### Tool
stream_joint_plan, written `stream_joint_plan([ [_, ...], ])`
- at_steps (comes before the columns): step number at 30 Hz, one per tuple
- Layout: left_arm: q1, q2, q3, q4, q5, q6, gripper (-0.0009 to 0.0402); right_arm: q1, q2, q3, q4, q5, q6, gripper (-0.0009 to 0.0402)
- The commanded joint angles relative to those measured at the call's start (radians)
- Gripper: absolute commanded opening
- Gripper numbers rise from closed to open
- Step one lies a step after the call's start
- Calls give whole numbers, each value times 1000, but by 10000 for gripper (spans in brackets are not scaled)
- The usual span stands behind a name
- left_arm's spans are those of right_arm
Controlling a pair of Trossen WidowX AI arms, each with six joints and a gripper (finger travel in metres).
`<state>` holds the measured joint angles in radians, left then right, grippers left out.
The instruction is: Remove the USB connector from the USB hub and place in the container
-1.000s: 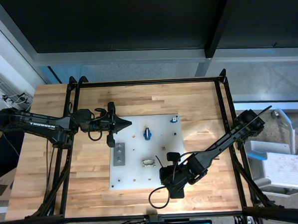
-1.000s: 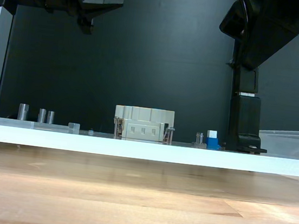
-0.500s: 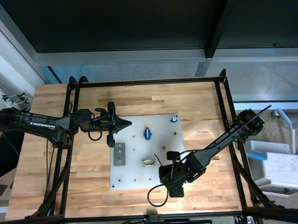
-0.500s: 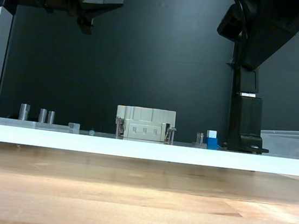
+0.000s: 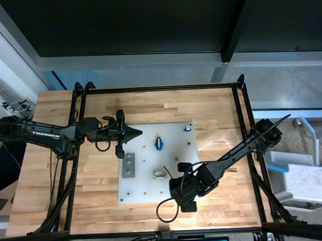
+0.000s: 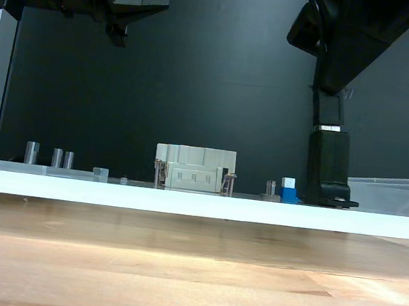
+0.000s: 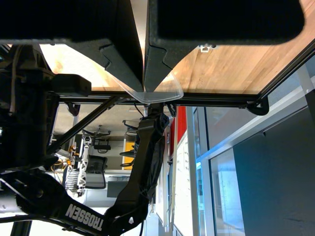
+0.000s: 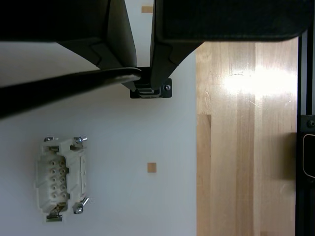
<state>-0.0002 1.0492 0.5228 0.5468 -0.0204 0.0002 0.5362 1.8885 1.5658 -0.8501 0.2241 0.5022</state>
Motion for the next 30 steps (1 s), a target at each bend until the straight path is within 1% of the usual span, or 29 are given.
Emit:
stream_joint_plan([
  [1, 0, 0, 0, 0, 0, 0, 1, -2, 5, 10, -5, 9, -5, 0],
  [7, 0, 0, 0, 0, 0, 0, 1, 0, 1, 9, -13, 11, 8, 0],
  [11, 0, 0, 0, 0, 0, 0, 1, 9, -8, 1, -12, 13, 19, 0],
  [12, 0, 0, 0, 0, 0, 0, 1, 14, -14, -5, -11, 18, 25, 0],
  [15, 0, 0, 0, 0, 0, 0, 1, 24, -27, -22, 0, 21, 41, 0],
  [17, 0, 0, 0, 1, 0, 0, 1, 31, -37, -38, 14, 25, 48, 0],
  [19, 0, 0, 0, 0, 0, 0, 1, 40, -51, -55, 29, 47, 58, 0],
  [20, 0, 0, 0, 0, 0, 0, 1, 44, -56, -62, 35, 48, 60, 0],
  [23, 0, 0, 0, 1, 0, 0, 1, 55, -77, -85, 55, 70, 70, 0],
  [30, 0, 0, 0, 0, 0, 0, 1, 75, -138, -198, 163, 73, 100, 0],
])
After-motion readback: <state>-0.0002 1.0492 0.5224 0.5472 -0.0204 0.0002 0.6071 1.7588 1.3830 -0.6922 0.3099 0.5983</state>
